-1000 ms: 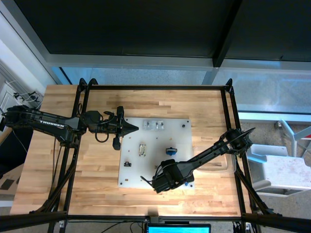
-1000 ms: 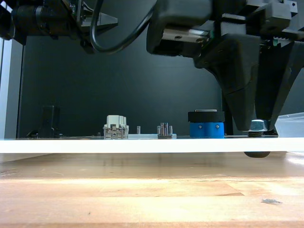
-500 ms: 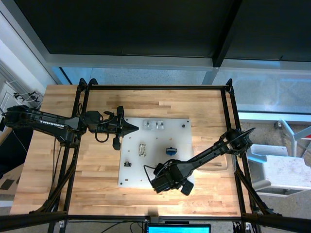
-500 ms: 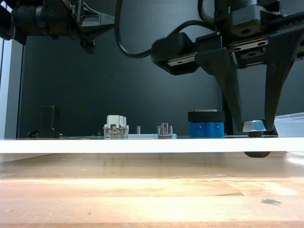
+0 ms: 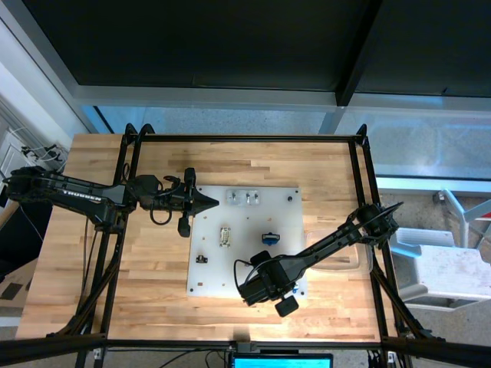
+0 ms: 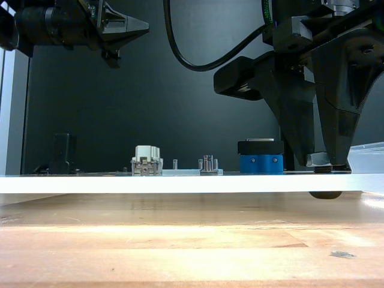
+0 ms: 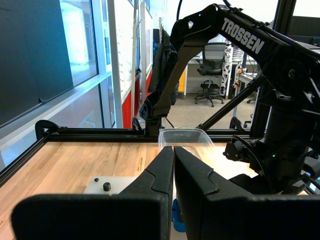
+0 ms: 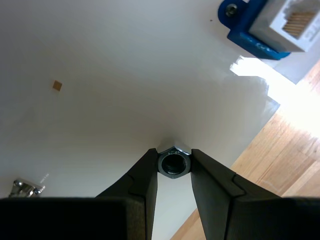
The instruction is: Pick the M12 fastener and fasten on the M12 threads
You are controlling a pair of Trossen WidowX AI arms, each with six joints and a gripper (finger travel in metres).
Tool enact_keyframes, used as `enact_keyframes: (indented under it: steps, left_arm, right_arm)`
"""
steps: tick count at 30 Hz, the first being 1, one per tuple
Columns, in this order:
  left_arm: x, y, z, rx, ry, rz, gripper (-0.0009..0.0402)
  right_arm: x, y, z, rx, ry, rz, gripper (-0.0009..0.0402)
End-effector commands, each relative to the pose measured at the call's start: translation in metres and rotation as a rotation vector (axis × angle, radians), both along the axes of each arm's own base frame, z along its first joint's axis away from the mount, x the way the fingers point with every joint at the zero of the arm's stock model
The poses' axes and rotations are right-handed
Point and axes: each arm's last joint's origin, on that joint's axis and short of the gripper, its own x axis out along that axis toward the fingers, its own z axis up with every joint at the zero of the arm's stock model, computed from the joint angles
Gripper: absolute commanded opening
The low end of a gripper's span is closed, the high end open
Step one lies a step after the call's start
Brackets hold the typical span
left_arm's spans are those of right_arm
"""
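Right gripper [image 8: 173, 161]: clenched on the M12 nut [image 8: 173, 165], low at the white board's [image 8: 100, 75] near right edge, seemingly atop the stud [image 6: 324, 169]; you cannot tell whether the threads have caught.
Left gripper [image 7: 173, 152]: closed, empty, far left.
Your hazards: a tilted nut cross-threads; a slipping grip turns nothing.

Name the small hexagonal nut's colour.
Silver nut, best in right wrist view, gripped by right end effector near-right on white board; left end effector hovers far-left.
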Motion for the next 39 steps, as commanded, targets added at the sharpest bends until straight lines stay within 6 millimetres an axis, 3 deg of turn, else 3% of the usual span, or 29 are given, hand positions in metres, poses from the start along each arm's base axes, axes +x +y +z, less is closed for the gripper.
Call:
enact_keyframes:
  steps: [1, 39]
  left_arm:
    - [0.0001, 0.0, 0.0001, 0.0, 0.0, 0.0, 0.0]
    - [0.0001, 0.0001, 0.0, 0.0, 0.0, 0.0, 0.0]
  right_arm:
    - [0.0004, 0.0009, 0.0001, 0.008, -0.004, -0.007, 0.0027]
    - [0.0006, 0.0009, 0.0005, -0.01, -0.017, 0.008, 0.0028]
